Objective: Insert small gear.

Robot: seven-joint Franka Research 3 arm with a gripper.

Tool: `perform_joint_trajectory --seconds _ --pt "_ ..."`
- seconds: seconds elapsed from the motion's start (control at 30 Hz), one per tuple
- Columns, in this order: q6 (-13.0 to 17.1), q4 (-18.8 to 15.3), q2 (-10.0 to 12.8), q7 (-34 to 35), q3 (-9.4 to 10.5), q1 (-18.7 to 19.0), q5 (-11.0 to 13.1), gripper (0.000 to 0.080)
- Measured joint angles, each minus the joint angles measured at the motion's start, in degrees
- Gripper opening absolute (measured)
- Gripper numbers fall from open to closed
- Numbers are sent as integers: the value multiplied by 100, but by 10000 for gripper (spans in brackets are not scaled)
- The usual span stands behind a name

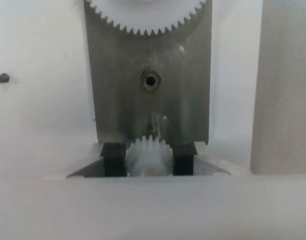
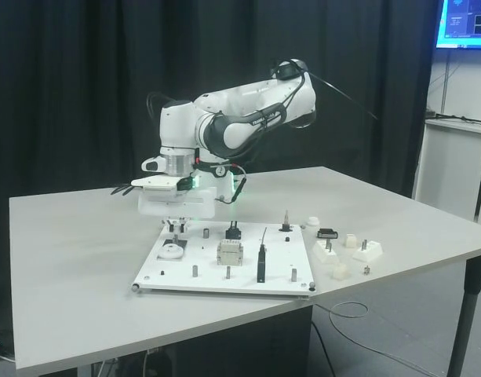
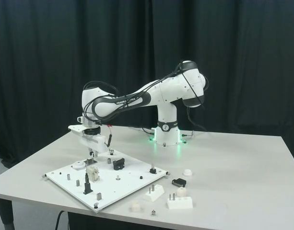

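Above metal plate (image 1: 150, 100), tool (image 1: 150, 159) clamps small gear (image 1: 149, 152) btwn black fingers; peg hole (image 1: 151, 80) sits just ahead, w/ big gear (image 1: 149, 15) beyond.

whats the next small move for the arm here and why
Probably a short slide toward the peg, then straight down. The gripper is shut on the small gear, which hangs over the grey plate but short of the peg; the large gear lies beyond.

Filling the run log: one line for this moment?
gripper: shut on small white gear | over grey metal plate | large white gear already seated
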Motion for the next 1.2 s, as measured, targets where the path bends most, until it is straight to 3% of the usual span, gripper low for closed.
perform_joint_trajectory --seconds 1.2 --pt "49 2 4 0 14 -27 132 195"
